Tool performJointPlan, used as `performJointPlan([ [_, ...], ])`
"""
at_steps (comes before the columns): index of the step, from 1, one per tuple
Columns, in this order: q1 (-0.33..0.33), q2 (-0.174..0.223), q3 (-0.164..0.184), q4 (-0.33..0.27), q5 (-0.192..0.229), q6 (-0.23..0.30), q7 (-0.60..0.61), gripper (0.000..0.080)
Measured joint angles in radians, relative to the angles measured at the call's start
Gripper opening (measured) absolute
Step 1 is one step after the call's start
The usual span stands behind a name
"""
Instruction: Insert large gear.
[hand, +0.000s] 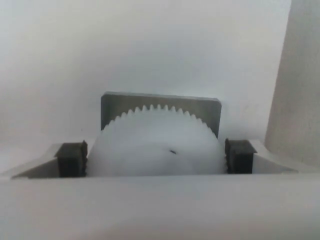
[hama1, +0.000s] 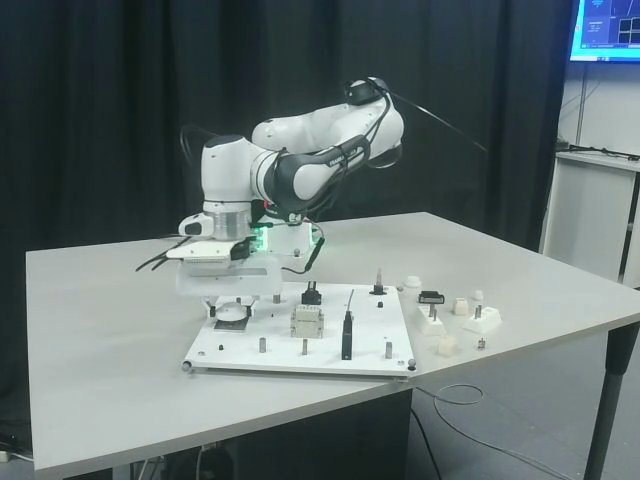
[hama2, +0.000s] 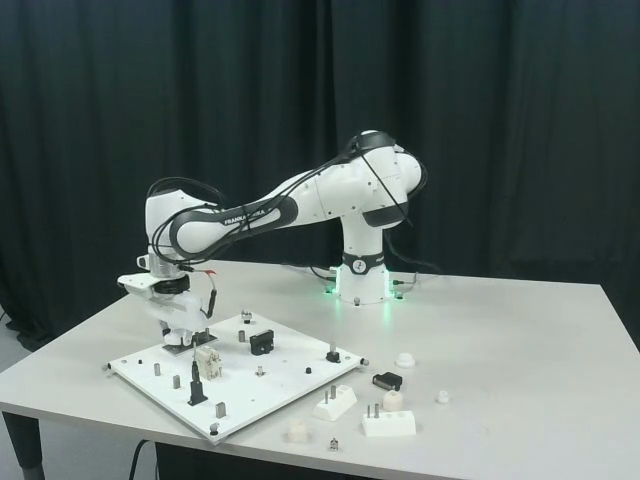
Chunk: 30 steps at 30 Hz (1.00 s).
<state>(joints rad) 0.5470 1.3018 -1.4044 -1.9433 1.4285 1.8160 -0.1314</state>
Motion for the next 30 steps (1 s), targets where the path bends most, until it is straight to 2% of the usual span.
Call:
performJointPlan([
  [10,0.027,0.000,0.001,-0.031,0.026,0.040,0.001,0.0598],
  [30,0.030,0.003,0.015,-0.032,0.025,0.066,0.000,0.0598],
])
